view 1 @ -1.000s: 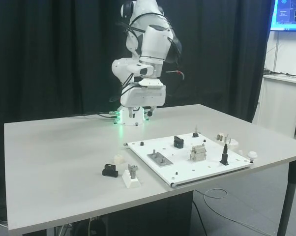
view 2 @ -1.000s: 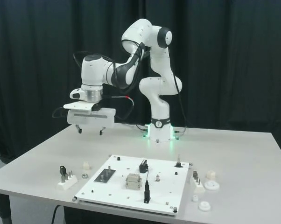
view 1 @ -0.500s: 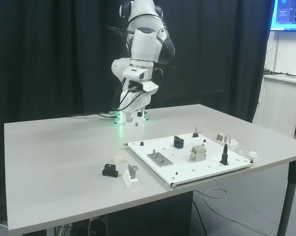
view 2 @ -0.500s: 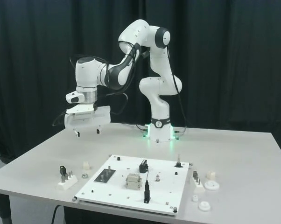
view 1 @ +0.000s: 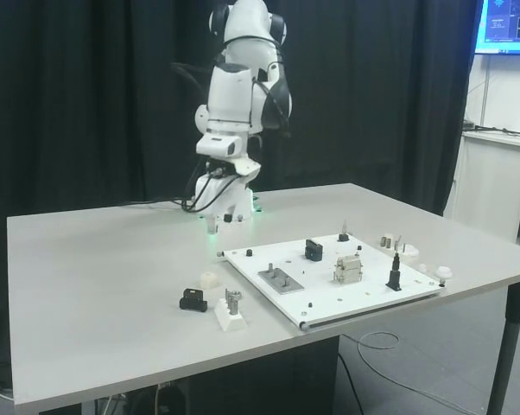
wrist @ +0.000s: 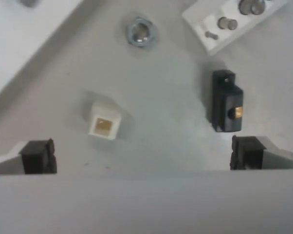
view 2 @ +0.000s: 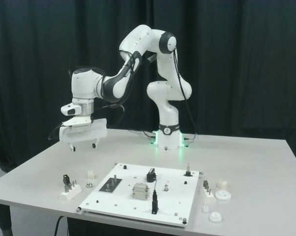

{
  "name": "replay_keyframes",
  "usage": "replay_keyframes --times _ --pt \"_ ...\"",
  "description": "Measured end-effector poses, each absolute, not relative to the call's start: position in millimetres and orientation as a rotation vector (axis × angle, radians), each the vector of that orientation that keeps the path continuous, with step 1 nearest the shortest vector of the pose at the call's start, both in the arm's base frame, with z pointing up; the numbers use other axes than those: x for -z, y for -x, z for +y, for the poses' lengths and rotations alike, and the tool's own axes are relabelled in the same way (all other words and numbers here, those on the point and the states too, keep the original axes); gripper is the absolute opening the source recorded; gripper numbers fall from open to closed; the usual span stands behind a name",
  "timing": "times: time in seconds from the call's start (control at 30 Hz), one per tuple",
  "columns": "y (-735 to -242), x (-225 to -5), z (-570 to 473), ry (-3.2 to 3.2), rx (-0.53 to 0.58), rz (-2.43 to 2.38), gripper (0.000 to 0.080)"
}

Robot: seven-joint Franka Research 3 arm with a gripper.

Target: Pick D-SUB.

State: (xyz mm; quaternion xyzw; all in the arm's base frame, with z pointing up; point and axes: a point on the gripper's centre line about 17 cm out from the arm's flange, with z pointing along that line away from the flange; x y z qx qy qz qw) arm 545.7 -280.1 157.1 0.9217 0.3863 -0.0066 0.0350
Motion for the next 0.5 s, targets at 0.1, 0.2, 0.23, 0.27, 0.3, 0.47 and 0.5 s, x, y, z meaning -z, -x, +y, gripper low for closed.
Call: replay_keyframes --times 0.1,0.2,0.23,0.27,0.3,0.47,0.5 --pt "-548 -146 -289 -2.824 -0.003 1.200 0.0800" --pt "-550 -136 -297 -2.815 -0.026 1.205 0.0800" --pt "-551 -133 -299 -2.812 -0.032 1.205 0.0800" --pt "-551 -130 -302 -2.809 -0.040 1.205 0.0800" --pt "-552 -127 -304 -2.806 -0.047 1.204 0.0800" --pt "-557 -115 -315 -2.791 -0.076 1.204 0.0800" --pt "-558 -113 -317 -2.785 -0.077 1.210 0.0800"
